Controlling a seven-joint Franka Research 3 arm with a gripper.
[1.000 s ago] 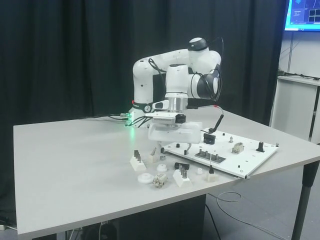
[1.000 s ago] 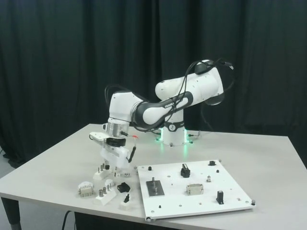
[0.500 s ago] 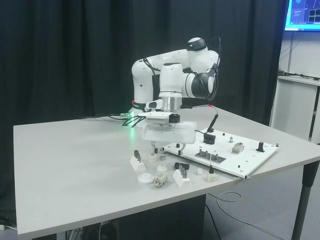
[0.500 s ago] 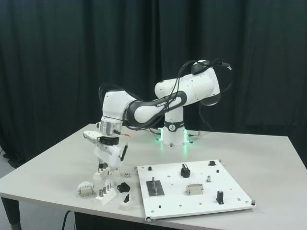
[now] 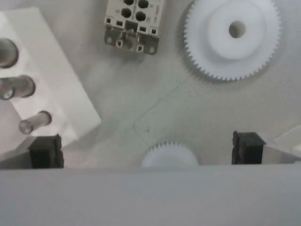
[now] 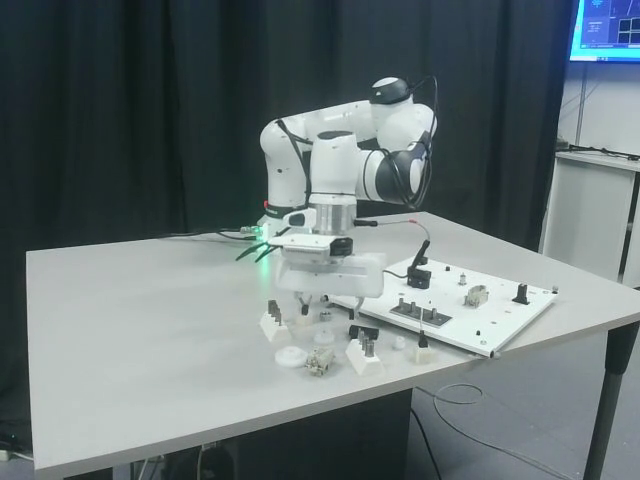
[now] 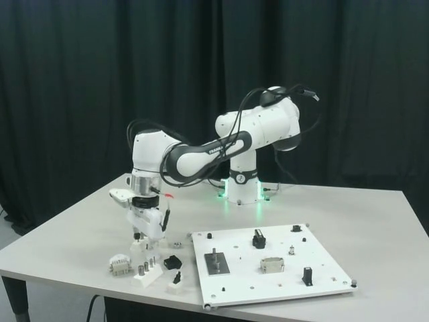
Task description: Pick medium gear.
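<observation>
- Peg block (image 5: pixel 51 89), white, with three metal pegs: it lies just beside one black finger pad (image 5: pixel 45 151). Risk: on a straight descent that pad could land on the block's corner, stopping short or shoving the block across the grey table (image 5: pixel 155 103).
- Multi-pin connector (image 5: pixel 134 21): apart from both pads and from the target. Low risk unless the approach drifts toward it.
- Gripper (image 5: pixel 146 149): fingers spread wide with nothing between the pads but table and gear. It hangs above the parts, not yet down at gear level.
- Medium gear (image 5: pixel 169 157): I take this to be the smaller white toothed wheel lying flat on the table, roughly between the two pads and a little nearer one of them. Only part of its rim shows; the rest is hidden under the gripper body.
  - Risk: off-centre closing, so that one pad meets the teeth first and slides the gear aside.
  - Risk: pads bearing on tooth tips, not the hub, giving a slippery hold on a thin flat part.
  - Risk: stopping too high and closing over the gear.
- Large gear (image 5: pixel 232 35): well apart from the pads. Main hazard is a mix-up: shifting over to this bigger wheel would pick the wrong part.
</observation>
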